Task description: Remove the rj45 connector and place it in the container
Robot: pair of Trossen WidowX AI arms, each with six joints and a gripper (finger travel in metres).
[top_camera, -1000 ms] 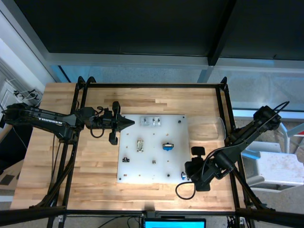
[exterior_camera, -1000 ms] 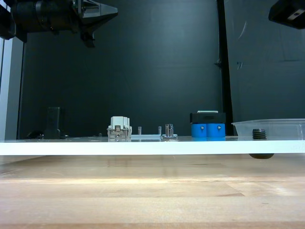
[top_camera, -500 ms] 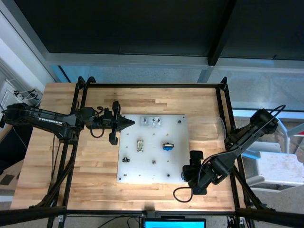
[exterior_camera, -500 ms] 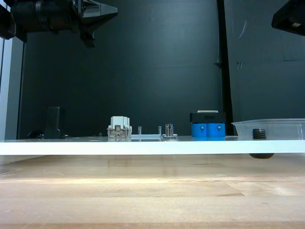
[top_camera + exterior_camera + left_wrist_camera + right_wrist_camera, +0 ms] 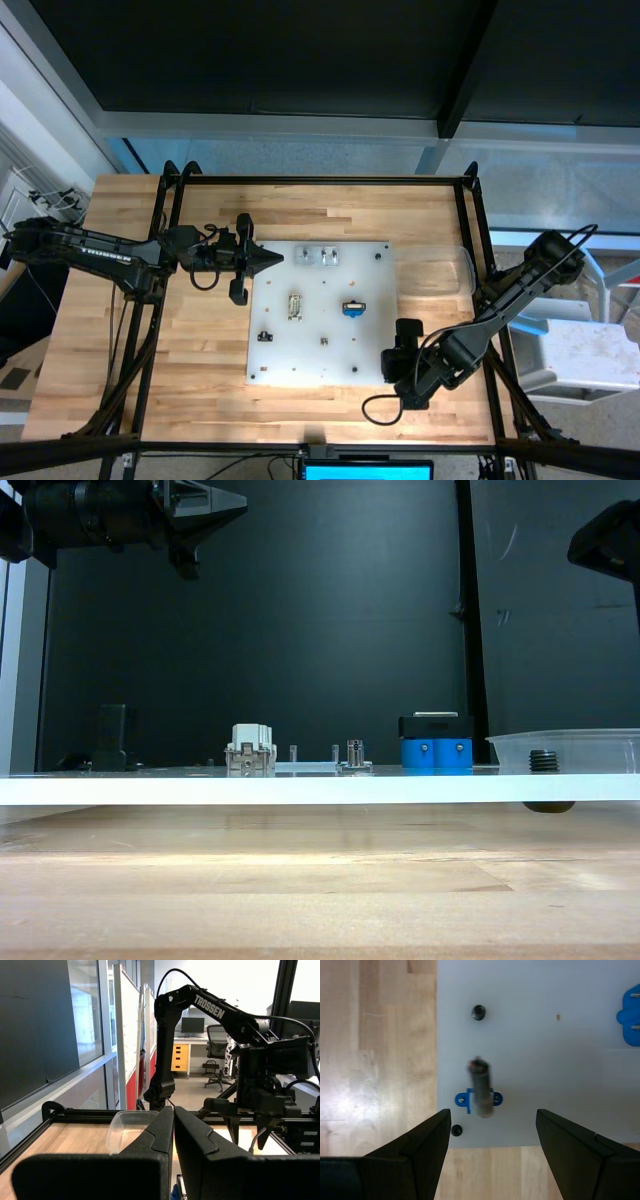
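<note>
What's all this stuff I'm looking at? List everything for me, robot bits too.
Table: one, pale wood, under everything.
Board: one, white, middle of the table.
Container: one, see-through, beside the board's right edge.
Blue block: one, blue, mid-board.
Grey connector: one, grey-white, left of the blue block.
Clear fixture: one, see-through, at the board's far edge.
Blue clip: one, blue, board's near-right corner, around a dark cylinder.
Left pincer: one, black, shut, raised over the board's far-left corner.
Right pincer: one, black, open, above the blue clip.
</note>
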